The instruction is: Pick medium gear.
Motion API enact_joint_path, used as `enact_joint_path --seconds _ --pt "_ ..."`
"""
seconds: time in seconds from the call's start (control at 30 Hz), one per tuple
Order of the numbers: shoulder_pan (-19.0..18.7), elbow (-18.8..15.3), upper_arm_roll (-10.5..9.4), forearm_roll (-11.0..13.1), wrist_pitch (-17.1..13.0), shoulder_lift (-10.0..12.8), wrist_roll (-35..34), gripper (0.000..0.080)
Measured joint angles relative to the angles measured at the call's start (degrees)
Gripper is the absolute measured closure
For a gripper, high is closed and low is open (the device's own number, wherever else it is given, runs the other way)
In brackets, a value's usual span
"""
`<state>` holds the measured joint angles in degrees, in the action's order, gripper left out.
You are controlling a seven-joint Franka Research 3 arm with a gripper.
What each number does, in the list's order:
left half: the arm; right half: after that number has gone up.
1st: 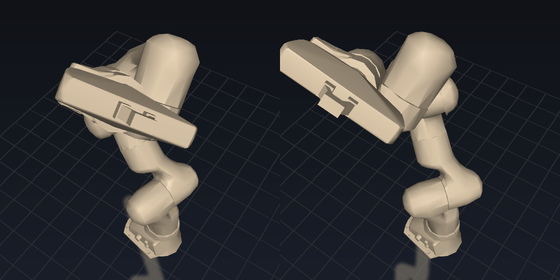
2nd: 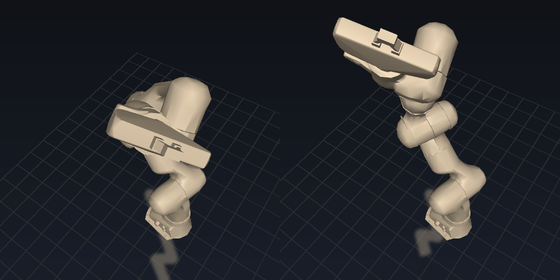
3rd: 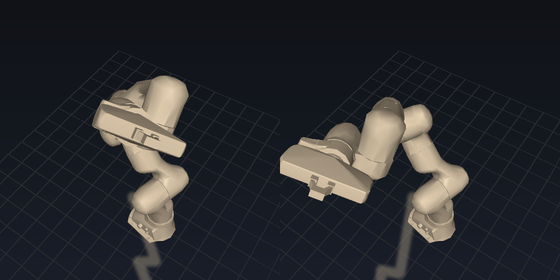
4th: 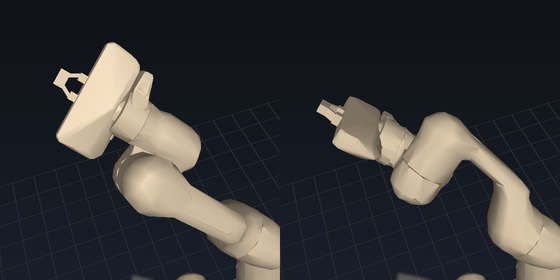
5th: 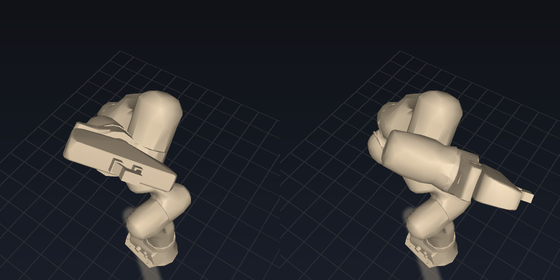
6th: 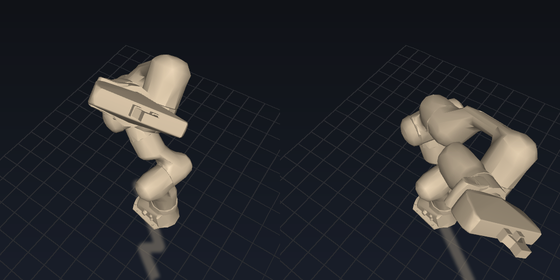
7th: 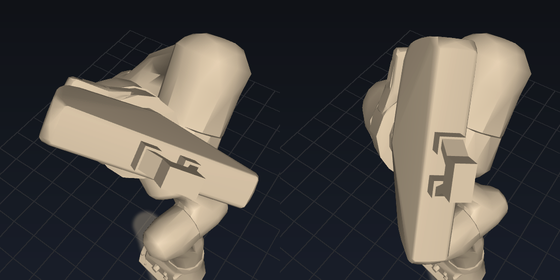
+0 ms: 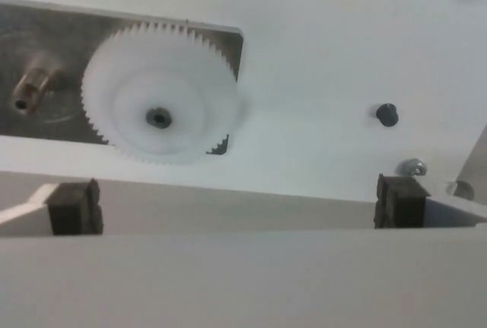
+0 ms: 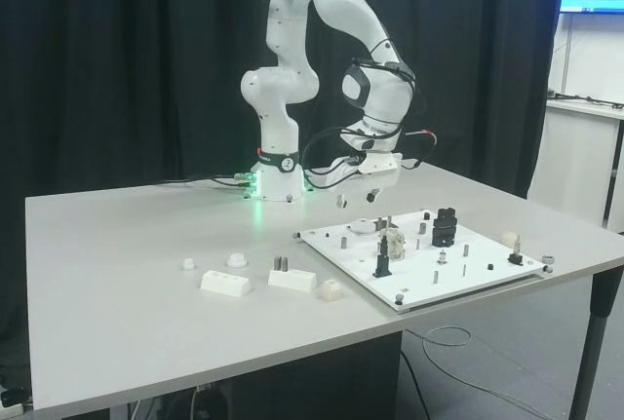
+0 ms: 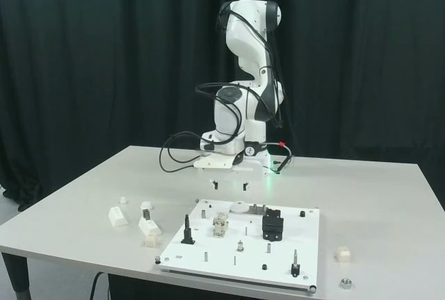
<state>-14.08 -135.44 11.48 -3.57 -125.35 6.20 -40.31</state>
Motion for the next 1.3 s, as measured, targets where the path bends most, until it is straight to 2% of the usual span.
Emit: enact_joint_path --seconds 0.23,0.53,1.07,1.3 --pt "0.2 0.5 0.45 -0.7 0.1 0.0 0.0 0.0003" --pt "1.0 1.3 2.10 -4.4 0.7 0.0 1.3 0.0003" --pt "6.3 2.2 7.03 -9.1 0.7 0.9 10.7 0.0003" --pt "9.0 2.8 9.64 -9.4 -1.7 2.4 16.4 0.0003"
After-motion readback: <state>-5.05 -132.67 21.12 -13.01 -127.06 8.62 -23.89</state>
